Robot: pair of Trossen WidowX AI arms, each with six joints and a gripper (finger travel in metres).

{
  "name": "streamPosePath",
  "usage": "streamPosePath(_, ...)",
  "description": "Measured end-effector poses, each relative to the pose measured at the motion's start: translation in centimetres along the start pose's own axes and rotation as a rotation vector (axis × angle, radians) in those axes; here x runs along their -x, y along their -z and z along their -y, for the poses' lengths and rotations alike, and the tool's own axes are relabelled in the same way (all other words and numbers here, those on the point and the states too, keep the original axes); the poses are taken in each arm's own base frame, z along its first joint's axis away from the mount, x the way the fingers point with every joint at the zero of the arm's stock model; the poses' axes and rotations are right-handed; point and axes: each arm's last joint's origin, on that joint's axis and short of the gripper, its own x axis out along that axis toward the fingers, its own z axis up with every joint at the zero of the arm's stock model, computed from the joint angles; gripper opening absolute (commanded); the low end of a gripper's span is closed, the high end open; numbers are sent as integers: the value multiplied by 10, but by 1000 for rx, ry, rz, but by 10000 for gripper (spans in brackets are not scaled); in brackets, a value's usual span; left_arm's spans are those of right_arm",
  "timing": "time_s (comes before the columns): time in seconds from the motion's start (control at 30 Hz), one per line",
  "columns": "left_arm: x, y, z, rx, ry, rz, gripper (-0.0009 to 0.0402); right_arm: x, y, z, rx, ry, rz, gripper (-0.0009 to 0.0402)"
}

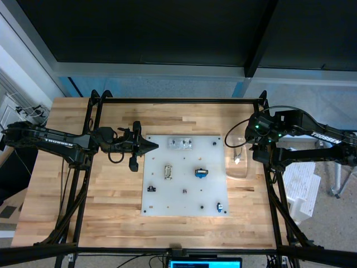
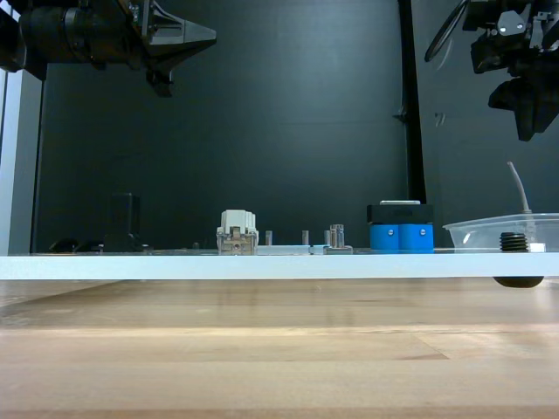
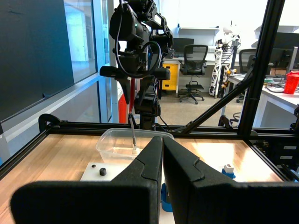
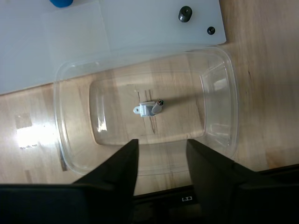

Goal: Pick the RJ45 connector and install on taskboard

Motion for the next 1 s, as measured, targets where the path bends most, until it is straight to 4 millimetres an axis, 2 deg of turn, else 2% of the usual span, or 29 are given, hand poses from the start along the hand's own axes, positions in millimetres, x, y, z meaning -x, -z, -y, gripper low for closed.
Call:
streamPosePath(0.2, 0, 0, 0, 0, 0, 0, 0, -8, -6, 6, 23, 8, -54, 239)
streamPosePath(0.33, 0, 0, 0, 0, 0, 0, 0, -16, -9, 7, 40, 8, -68, 260)
streamPosePath(0.77, 0, 0, 0, 0, 0, 0, 0, -57, -5, 8, 6, 4, -79, 255)
streamPosePath(1.0, 0, 0, 0, 0, 0, 0, 0, -65, -9, 3, -14, -15, -99, 255)
